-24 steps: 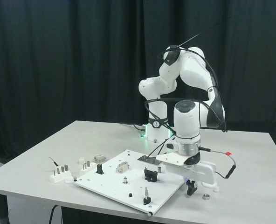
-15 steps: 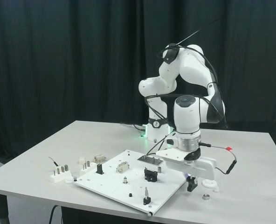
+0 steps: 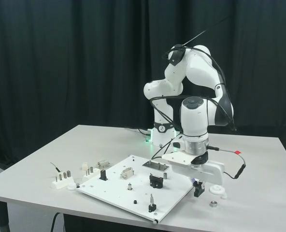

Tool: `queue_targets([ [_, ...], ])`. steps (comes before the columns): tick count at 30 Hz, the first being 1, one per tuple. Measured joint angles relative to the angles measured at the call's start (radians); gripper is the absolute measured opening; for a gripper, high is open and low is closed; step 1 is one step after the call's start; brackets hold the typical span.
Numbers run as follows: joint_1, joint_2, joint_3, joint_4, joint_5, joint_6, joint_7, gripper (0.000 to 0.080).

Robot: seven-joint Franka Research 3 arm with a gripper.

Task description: Insert D-SUB.

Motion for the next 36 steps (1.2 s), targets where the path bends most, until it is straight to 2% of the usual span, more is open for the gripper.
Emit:
queue_targets([
  [16,0.000,0.000,-0.001,0.006,-0.007,0.000,0.010,0.0149],
  [26,-0.008,0.000,-0.017,0.021,-0.072,0.000,0.088,0.0149],
  [36,-0.026,0.000,-0.064,0.035,-0.135,-0.023,0.166,0.0149],
])
